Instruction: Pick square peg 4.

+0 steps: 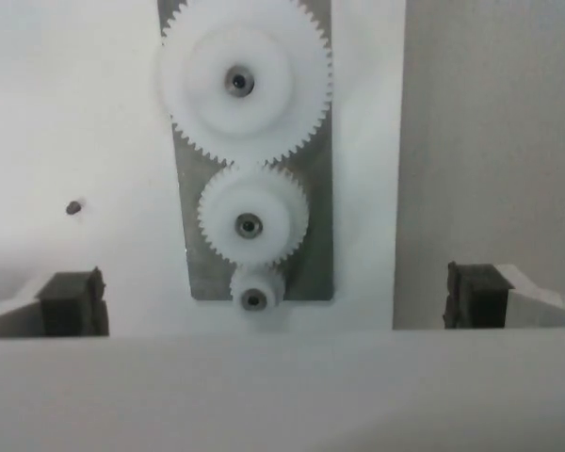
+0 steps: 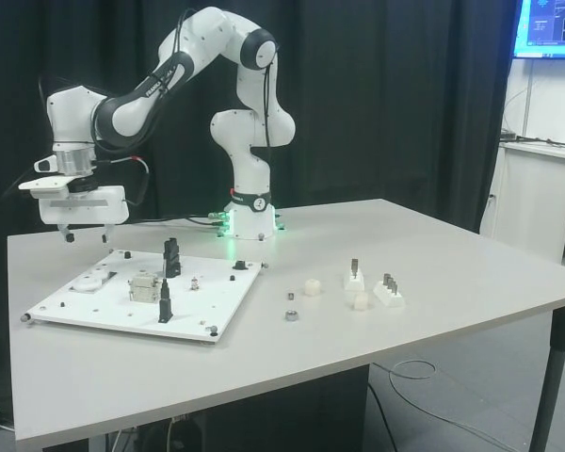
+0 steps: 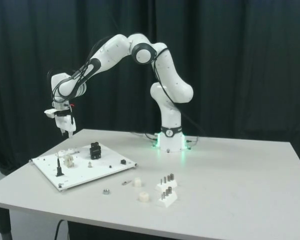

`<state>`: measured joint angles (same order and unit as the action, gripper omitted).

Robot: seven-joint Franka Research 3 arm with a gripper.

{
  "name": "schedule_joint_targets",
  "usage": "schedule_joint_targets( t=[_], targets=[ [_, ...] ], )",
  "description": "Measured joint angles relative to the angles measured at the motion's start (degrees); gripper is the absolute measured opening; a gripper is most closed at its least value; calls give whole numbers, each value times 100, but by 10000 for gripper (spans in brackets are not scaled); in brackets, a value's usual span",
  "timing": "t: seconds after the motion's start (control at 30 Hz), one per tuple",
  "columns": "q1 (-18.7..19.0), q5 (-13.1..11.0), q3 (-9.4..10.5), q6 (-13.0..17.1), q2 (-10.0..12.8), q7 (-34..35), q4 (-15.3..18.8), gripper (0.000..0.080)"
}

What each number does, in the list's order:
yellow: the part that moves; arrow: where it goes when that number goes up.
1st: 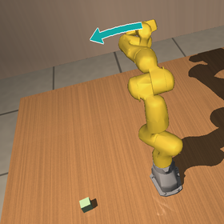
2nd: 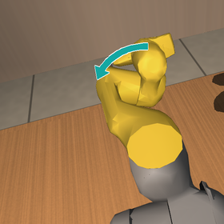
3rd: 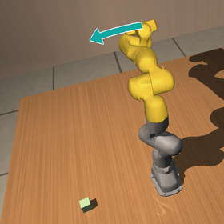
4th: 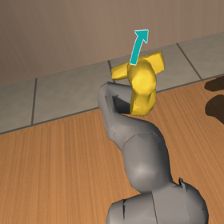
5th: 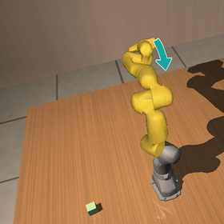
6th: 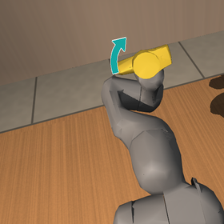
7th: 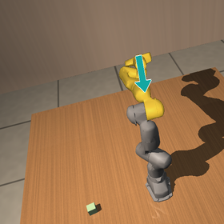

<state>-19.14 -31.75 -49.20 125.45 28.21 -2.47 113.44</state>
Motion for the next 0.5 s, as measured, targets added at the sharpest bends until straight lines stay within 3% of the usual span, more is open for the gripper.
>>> schedule_joint_targets(
  t=[0.5],
  targets=[
    [68, 1, -1, -6, -24, 92, -1, 800]
  ],
)
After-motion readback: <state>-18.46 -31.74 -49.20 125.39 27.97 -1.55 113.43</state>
